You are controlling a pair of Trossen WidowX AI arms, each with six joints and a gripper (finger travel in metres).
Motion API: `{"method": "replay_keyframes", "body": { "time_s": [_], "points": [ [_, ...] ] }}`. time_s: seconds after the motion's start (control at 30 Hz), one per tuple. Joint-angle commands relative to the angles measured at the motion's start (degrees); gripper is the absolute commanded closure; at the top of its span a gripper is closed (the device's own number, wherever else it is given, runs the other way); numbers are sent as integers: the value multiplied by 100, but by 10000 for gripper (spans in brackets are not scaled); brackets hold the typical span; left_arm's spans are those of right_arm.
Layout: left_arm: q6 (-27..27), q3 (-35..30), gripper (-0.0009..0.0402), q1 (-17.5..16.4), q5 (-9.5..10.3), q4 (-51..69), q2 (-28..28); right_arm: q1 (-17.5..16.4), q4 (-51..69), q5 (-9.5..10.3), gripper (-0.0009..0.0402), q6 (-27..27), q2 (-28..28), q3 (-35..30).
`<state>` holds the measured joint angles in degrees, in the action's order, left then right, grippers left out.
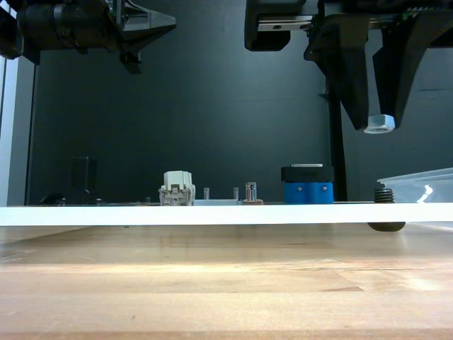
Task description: Pick the M12 fastener and fasten on the M12 threads
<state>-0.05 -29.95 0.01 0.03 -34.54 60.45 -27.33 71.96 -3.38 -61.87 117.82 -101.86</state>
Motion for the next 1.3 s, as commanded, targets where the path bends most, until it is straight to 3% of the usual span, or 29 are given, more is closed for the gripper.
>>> {"method": "replay_keyframes", "body": {
  "time_s": [0.03, 0.2, 0.33, 1.3],
  "points": [
    [2, 0, 393, 0, -2, 0, 2, -57, 31, 13, 368, -11, 160, -157],
    [2, 0, 393, 0, -2, 0, 2, -96, 35, 52, 368, -7, 422, -369],
    [2, 0, 393, -2, -2, 0, 2, -94, 20, 192, 368, -9, 503, -402],
    [2, 0, 393, -2, -2, 0, 2, -24, -420, 190, 368, -7, 562, -90]
  ]
}}
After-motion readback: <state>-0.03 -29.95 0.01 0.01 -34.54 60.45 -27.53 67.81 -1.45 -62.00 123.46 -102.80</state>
